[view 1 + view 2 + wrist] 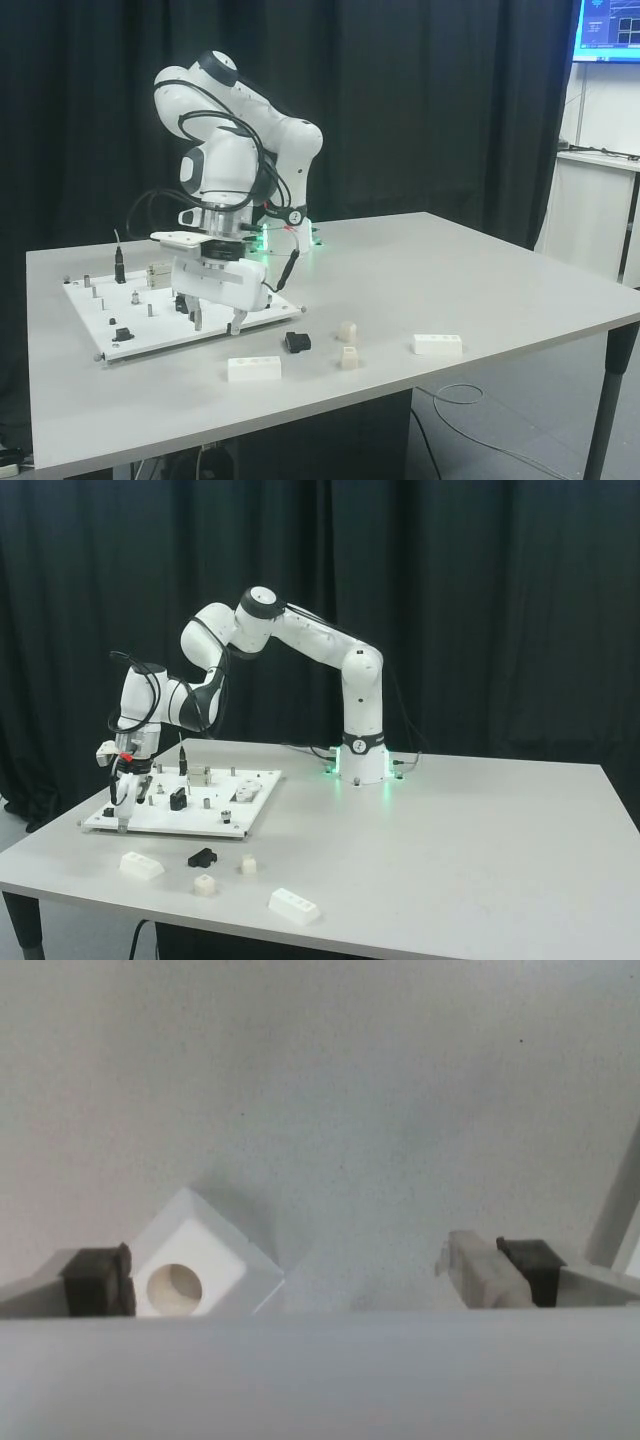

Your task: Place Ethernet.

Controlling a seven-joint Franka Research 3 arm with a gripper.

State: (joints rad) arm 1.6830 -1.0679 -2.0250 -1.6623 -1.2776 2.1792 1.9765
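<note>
Grey table (480,280), scattered white blocks (254,368)

Legible text: none | arm (300,640): no readable brand or label | white board (255,805): no readable markings | wall screen (608,28): content too small to read | loose blocks: unmarked
</note>
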